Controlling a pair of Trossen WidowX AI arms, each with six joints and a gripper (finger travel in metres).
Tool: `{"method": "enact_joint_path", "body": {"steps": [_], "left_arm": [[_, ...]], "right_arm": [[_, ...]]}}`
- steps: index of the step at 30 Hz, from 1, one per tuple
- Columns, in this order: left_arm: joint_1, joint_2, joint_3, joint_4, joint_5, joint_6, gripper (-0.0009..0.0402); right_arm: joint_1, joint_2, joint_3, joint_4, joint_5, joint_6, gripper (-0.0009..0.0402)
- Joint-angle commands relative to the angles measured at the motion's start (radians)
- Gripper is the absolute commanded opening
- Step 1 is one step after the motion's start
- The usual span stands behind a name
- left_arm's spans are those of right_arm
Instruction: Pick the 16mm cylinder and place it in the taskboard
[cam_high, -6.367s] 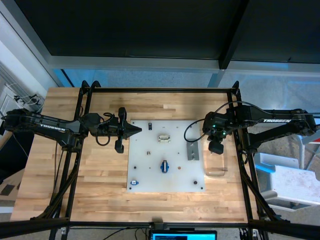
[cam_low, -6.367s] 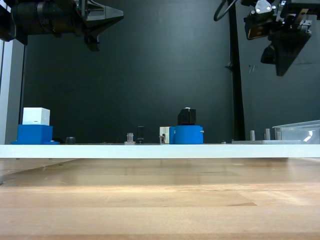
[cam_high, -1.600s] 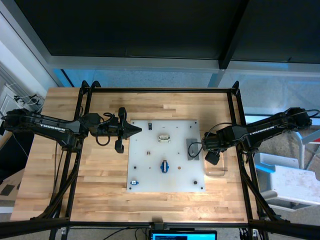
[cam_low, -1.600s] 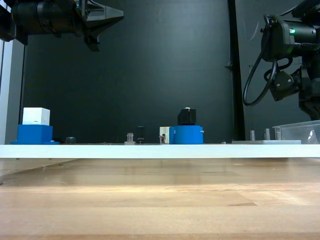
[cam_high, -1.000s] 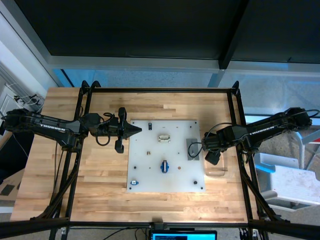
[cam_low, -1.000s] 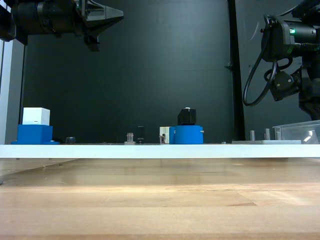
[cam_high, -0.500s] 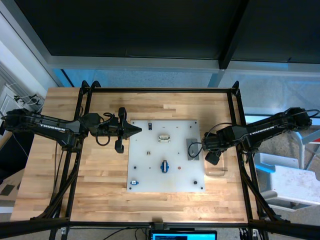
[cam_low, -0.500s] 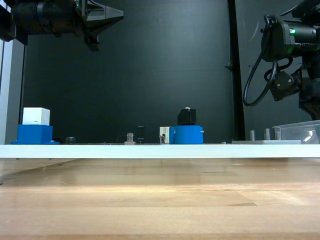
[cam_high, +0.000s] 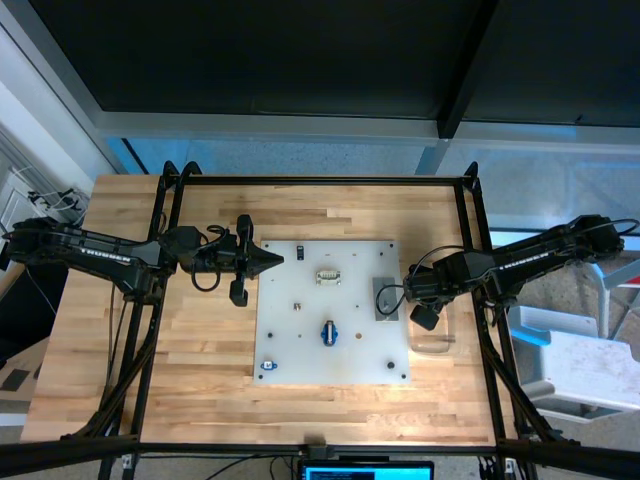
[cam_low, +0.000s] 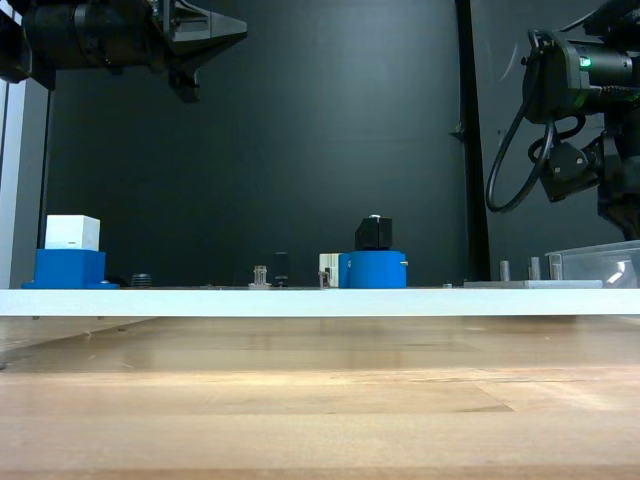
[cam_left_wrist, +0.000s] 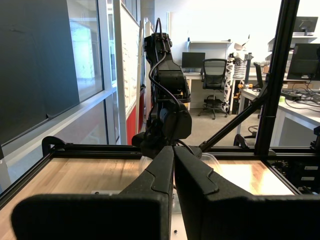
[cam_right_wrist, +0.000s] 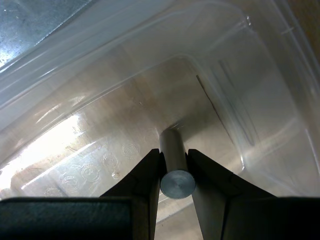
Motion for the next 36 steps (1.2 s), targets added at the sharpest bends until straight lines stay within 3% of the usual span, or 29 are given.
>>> {"method": "enact_joint_path", "body": {"steps": [1, 12, 20, 24, 36], "left_arm": [[0.000, 0.000, 0.000, 0.000, 0.000, 0.000, 0.0000], [0.000, 0.000, 0.000, 0.000, 0.000, 0.000, 0.0000], [0.000, 0.000, 0.000, 0.000, 0.000, 0.000, 0.0000], [0.000, 0.000, 0.000, 0.000, 0.000, 0.000, 0.0000], [0.000, 0.000, 0.000, 0.000, 0.000, 0.000, 0.0000]], "right_arm": [[0.000, 0.000, 0.001, 0.000, 0.000, 0.001, 0.0041], [0.001, -0.002, 0.051, -0.048, -0.002, 0.001, 0.0039], [0.004, -0.002, 0.136, -0.127, -0.003, 0.001, 0.0040], [0.006, -0.002, 0.182, -0.167, -0.027, 0.001, 0.0039], [0.025, -0.002, 0.325, -0.326, -0.026, 0.002, 0.0039]]}}
